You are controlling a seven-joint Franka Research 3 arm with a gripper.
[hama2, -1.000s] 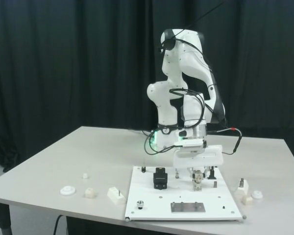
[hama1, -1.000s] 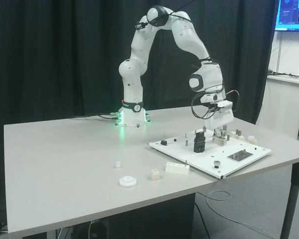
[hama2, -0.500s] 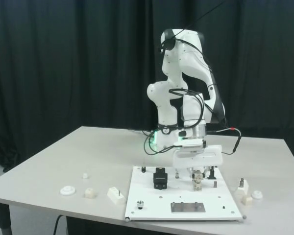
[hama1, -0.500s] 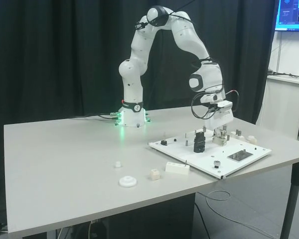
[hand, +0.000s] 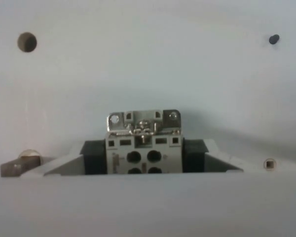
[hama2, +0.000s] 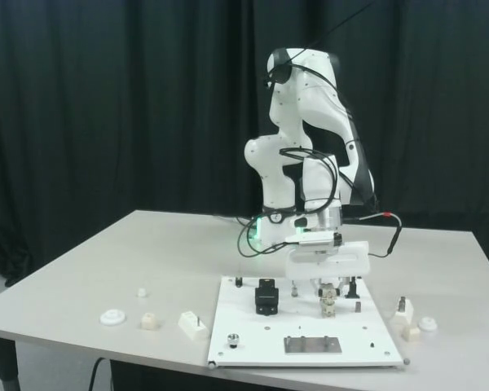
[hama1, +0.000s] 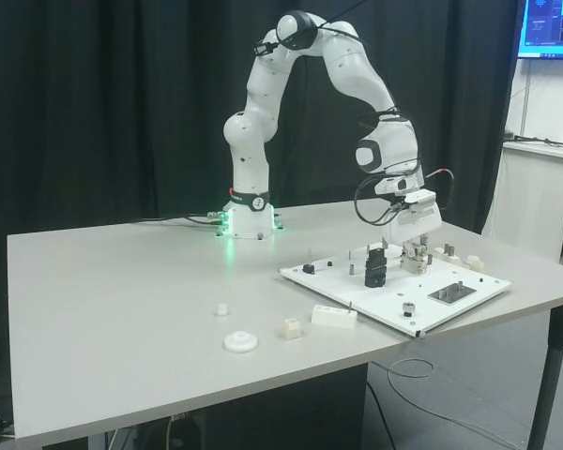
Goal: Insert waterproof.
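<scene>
The waterproof connector is a white plug with round holes and a metal clip on top. It sits low over the white assembly board, right of the black block. My gripper is straight above it, and black pads press against both of its sides, so the gripper is shut on it. In the room views the gripper hangs just over the connector, whose base meets the board.
On the board stand a black block, several small pegs and a grey metal plate. Loose white parts lie on the table left of the board: a disc, a cube, a long block. More small parts lie to its right.
The hand has risen slightly and shifted a little toward the arm's base. The connector stays at the same spot on the board.
</scene>
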